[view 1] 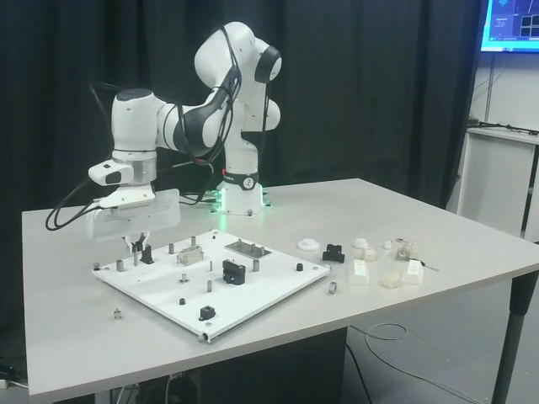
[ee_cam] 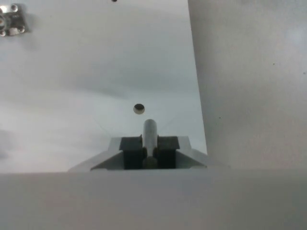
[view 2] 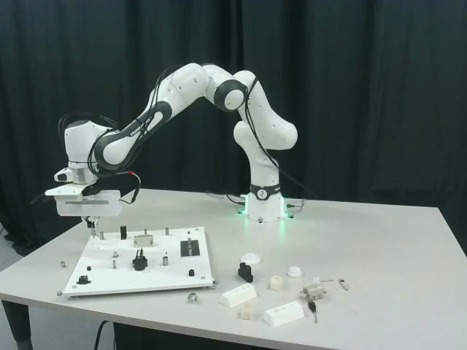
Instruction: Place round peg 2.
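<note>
Tool [ee_cam: 149, 154] grips round peg 2 [ee_cam: 149, 136] just beside hole [ee_cam: 139, 109].

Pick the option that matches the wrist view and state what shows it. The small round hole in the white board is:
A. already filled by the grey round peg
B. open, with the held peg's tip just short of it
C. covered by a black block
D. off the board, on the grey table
B: the small round hole in the white board shows dark and open, while the grey round peg, clamped in the gripper, ends just short of it.
</note>
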{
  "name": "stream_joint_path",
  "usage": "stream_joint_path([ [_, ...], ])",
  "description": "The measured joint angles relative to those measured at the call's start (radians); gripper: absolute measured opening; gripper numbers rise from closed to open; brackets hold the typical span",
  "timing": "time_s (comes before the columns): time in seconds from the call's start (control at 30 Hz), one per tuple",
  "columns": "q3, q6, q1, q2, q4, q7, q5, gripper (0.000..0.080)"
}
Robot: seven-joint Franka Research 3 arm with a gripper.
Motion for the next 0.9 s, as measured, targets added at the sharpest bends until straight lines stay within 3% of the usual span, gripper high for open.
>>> stream_joint_path([
  [0.4, 0.0, 0.009, 0.0, 0.0, 0.001, 0.0, 0.001, 0.0059],
  [0.9, 0.0, 0.099, -0.011, 0.012, 0.001, 0.0, 0.018, 0.0059],
])
